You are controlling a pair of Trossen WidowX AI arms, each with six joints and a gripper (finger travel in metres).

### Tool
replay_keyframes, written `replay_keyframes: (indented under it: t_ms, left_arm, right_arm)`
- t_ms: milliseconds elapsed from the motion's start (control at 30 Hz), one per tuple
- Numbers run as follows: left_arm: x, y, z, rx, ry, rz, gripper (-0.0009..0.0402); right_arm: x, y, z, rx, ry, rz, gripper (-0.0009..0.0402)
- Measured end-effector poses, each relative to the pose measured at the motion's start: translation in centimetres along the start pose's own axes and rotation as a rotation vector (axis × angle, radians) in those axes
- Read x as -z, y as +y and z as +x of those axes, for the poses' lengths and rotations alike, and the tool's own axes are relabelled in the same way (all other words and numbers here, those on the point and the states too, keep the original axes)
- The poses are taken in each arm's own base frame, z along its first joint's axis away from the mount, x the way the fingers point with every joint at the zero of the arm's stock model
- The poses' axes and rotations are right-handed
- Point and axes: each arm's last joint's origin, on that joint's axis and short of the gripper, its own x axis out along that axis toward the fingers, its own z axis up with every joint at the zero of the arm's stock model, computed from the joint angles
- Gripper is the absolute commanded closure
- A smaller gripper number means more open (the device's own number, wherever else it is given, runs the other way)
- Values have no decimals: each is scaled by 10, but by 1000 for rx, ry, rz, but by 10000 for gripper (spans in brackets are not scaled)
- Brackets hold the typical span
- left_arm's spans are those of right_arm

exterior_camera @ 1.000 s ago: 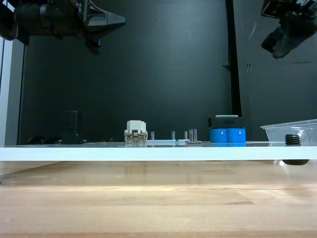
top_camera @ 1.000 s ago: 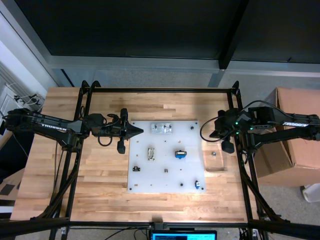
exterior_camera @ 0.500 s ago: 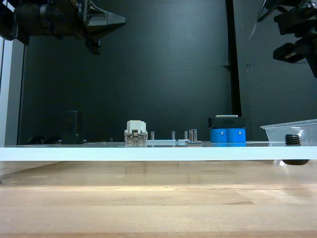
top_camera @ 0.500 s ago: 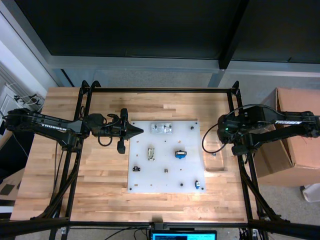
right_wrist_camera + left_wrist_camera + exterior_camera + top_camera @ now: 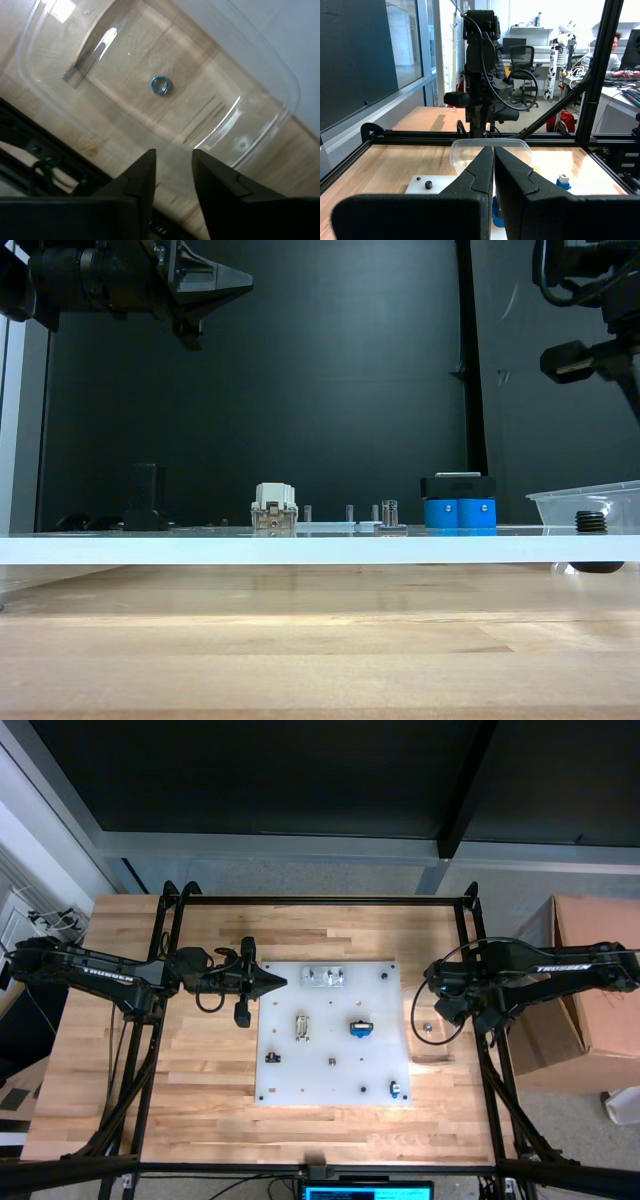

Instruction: Pick the M12 nut and place it on its threads and fasten

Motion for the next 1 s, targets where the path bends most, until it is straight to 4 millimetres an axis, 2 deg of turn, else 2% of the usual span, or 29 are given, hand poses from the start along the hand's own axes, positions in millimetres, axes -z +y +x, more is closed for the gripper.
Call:
replay_keyframes:
  t_ms: [200, 367, 733, 1000]
  left_arm:
    - [0, 0, 0, 0, 0, 0, 393]
    - [0, 0, 0, 0, 0, 0, 393]
    - [0, 0, 0, 0, 0, 0, 393]
    - [0, 0, 0, 0, 0, 0, 393]
  right_arm:
    - [-4, -3, 17, -10, 10, -54, 198]
    - [-4, -4, 34, -7, 7, -80, 168]
    - [0, 0, 75, 6, -7, -206, 162]
    - [-5, -3, 89, -17, 14, -236, 162]
